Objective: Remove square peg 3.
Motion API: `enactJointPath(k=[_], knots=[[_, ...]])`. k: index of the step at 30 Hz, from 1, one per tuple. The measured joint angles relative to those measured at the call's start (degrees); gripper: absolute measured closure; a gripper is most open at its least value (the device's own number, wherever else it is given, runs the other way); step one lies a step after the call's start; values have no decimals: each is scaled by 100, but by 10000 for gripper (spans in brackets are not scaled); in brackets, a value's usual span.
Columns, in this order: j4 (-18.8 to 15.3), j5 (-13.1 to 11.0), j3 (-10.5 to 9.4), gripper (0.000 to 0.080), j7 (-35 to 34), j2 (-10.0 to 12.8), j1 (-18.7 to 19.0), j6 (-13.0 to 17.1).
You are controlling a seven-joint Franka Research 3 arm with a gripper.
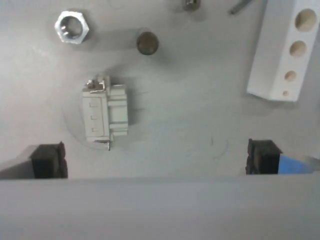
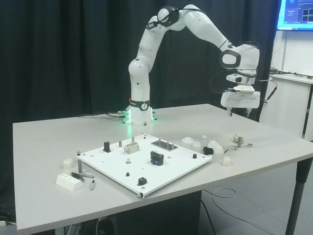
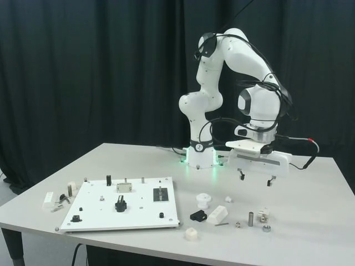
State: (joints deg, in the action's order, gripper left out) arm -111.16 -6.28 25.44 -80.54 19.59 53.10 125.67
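Note:
The white board lies on the table's front left and carries several small pegs and fittings. Among them is an upright black peg; I cannot tell which one is square peg 3. My gripper hangs open in the air well to the right of the board, with nothing between its black fingertips. The wrist view does not show the board. Below the gripper on the bare table lies a small grey connector.
Loose parts lie on the table under and around the gripper: a metal nut, a short round peg and a white block with holes. More white parts sit left of the board.

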Motion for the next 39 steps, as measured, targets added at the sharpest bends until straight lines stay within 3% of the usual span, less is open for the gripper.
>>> enactJointPath(k=[7, 14, 22, 39], knots=[[77, 12, 52, 3, -73, 0, -1, -156], [121, 108, 56, 3, 401, 0, -3, -222], [139, 236, 118, 3, 457, 0, -14, -274], [169, 436, 666, 3, 1121, -1, -123, -540]])
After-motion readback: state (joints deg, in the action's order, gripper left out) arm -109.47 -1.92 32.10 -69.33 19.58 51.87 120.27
